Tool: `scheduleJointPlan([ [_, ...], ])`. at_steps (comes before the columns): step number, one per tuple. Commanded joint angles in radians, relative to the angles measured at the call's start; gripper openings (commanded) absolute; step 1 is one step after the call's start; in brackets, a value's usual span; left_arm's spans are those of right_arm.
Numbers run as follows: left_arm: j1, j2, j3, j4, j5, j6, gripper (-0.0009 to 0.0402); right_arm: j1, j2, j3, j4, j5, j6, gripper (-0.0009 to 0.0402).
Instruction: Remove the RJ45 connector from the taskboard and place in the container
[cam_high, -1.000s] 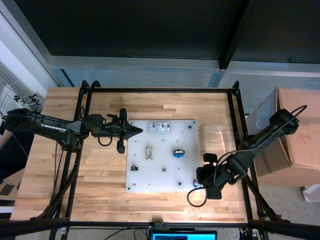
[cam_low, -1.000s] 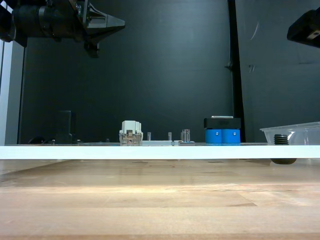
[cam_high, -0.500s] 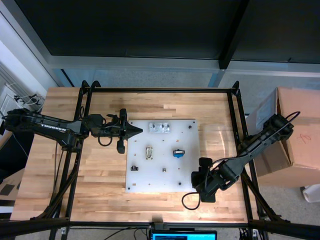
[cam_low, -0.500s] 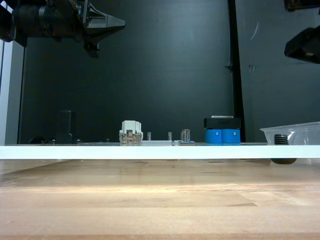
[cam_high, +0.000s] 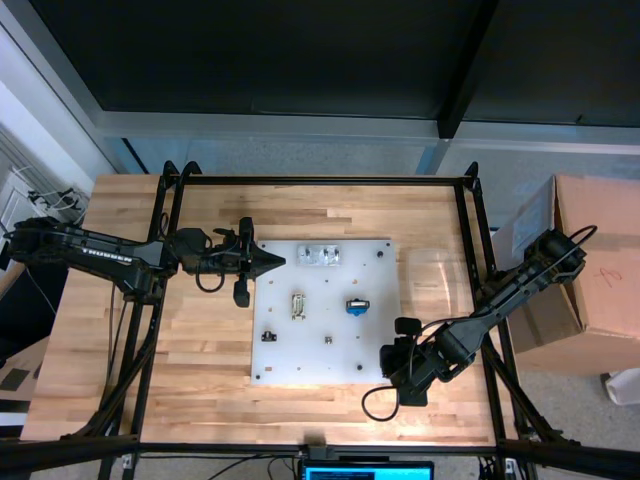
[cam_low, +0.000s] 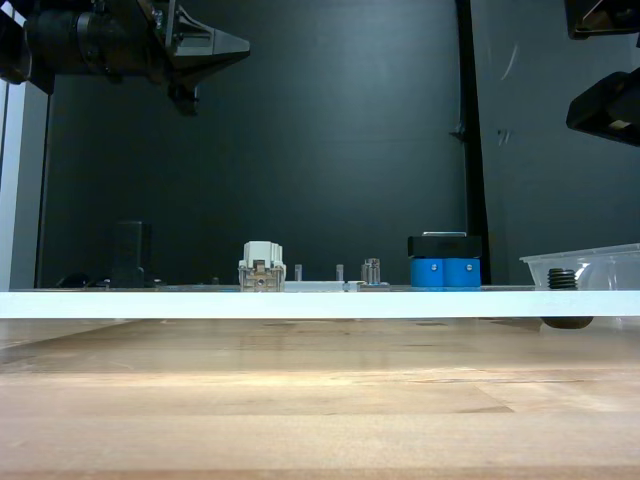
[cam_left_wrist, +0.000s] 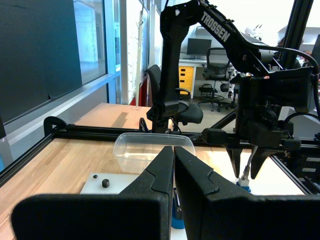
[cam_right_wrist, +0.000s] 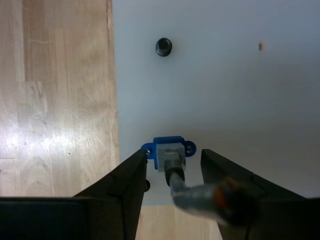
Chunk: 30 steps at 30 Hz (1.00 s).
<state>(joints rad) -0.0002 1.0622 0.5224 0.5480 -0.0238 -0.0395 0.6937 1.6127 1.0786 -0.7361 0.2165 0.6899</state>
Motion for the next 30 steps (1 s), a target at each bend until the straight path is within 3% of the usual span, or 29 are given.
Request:
scheduleJointPlan([
  [1,0.000,0.000,0.000,0.000,0.000,0.000,0.0000,0.000,0.000,-0.006,0.007,0.000,-0.002,0.0114],
  [12,0.000,0.000,0.000,0.000,0.000,0.000,0.0000,0.002,-0.003,-0.006,0.010,0.001,-0.014,-0.0004],
  [30,0.000,0.000,0.000,0.000,0.000,0.000,0.0000,0.004,-0.036,0.008,0.011,0.001,-0.016,0.0000],
])
